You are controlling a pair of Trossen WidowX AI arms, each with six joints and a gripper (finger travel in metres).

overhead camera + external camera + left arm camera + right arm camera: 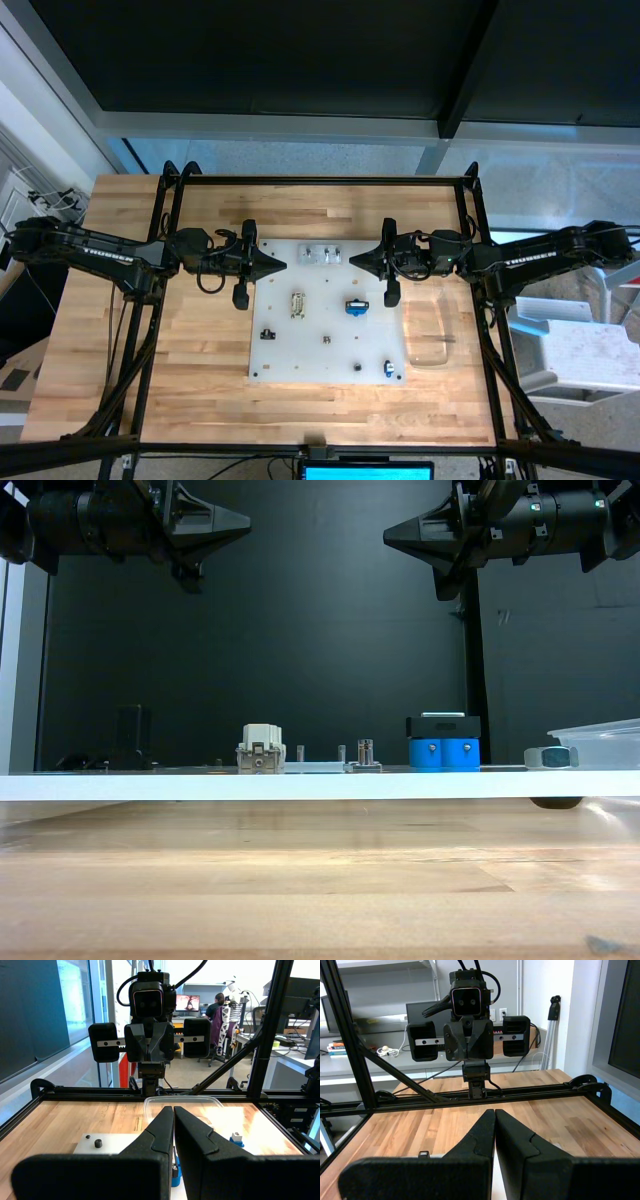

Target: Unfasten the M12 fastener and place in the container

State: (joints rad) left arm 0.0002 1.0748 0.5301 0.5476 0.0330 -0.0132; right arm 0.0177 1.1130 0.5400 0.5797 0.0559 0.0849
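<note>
High view: both arms hang above the far half of the white board (290,350), tips facing each other. The left gripper (283,265) is over the board's far left, the right gripper (352,258) over its far middle, with a gap between them. Wrist views show each one's fingers pinched together with nothing between them: left gripper (173,1115), right gripper (495,1116). Low view has both well above the board, touching no part. The M12 nut (360,368) is on its stud near the board's near right edge, beside the small blue-and-black piece (388,368). In the low view the nut (550,757) sits low on the board, no ribs visible. The container (428,363) lies on the table just right of the board and holds nothing. The nut is clearly outside it.
</note>
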